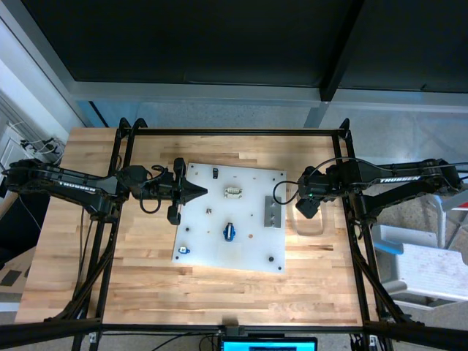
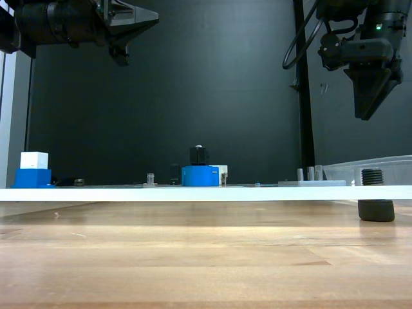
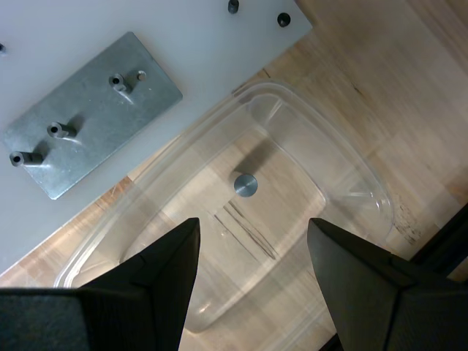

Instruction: Pick the 16mm cylinder and place it in the container

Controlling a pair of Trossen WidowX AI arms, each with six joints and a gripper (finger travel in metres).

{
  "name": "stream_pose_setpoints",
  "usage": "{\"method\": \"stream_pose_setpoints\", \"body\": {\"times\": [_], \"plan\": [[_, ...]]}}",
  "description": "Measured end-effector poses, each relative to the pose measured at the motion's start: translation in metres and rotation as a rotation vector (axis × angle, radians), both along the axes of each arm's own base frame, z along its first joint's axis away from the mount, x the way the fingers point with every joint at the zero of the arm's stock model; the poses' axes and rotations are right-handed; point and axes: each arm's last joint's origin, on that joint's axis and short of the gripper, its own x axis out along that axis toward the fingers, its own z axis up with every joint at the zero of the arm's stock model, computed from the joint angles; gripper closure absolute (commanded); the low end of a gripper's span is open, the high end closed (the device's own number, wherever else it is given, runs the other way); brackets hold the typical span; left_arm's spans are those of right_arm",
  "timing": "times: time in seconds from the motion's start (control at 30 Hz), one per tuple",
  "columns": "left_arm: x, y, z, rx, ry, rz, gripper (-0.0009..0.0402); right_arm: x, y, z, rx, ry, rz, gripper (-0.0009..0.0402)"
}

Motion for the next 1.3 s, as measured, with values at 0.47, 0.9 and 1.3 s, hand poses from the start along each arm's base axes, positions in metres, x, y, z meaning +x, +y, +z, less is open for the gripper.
{"method": "stream_pose_setpoints", "body": {"times": [0.47,0.9,1.3], "plan": [[0.0,0.0,0.0,0.0,0.0,0.0,0.0393,0.0,0.0005,-0.0001,0.017,-0.001,0.002,0.0189],[0.0,0.0,0.0,0.0,0.0,0.0,0.0393,0.0005,0.0004,0.0,0.017,-0.006,0.002,0.0189],[0.0,0.0,-0.0001,0.0,0.0,0.0,0.0393,0.0006,0.0004,0.0001,0.018,-0.007,0.001,0.0189]]}}
